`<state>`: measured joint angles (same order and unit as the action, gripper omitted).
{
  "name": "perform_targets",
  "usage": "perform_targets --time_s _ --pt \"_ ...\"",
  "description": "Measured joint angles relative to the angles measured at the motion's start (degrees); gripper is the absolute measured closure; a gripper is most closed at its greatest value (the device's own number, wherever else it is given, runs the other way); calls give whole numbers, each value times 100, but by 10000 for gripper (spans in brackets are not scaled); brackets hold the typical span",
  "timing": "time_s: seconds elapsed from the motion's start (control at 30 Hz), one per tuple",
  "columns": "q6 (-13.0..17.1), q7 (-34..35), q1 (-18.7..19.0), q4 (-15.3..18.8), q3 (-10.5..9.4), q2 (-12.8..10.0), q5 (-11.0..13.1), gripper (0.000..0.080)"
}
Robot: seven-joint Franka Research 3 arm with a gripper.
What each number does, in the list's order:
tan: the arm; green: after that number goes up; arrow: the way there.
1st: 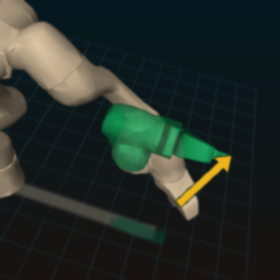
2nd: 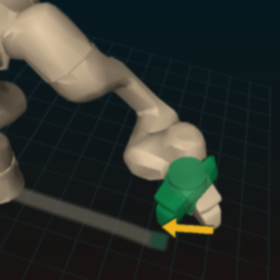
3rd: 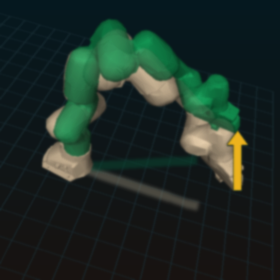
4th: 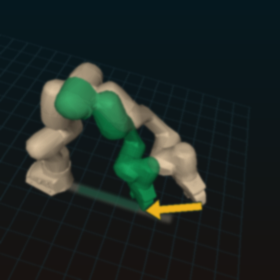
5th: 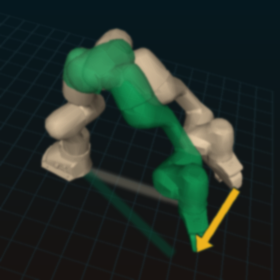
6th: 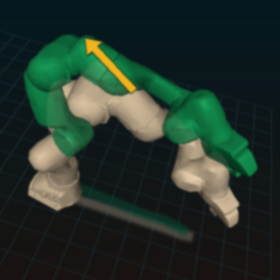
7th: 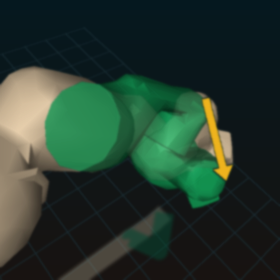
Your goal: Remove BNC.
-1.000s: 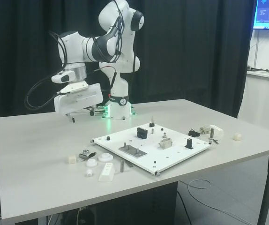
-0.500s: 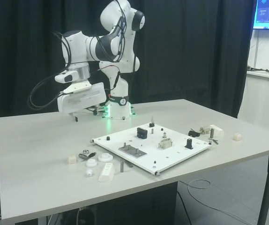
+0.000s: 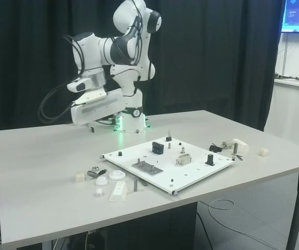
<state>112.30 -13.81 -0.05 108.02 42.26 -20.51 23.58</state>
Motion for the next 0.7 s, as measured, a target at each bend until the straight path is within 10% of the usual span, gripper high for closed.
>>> perform_targets --time_s 0.7 --pt "-92 2004 1276 864 -20 659 86 3"
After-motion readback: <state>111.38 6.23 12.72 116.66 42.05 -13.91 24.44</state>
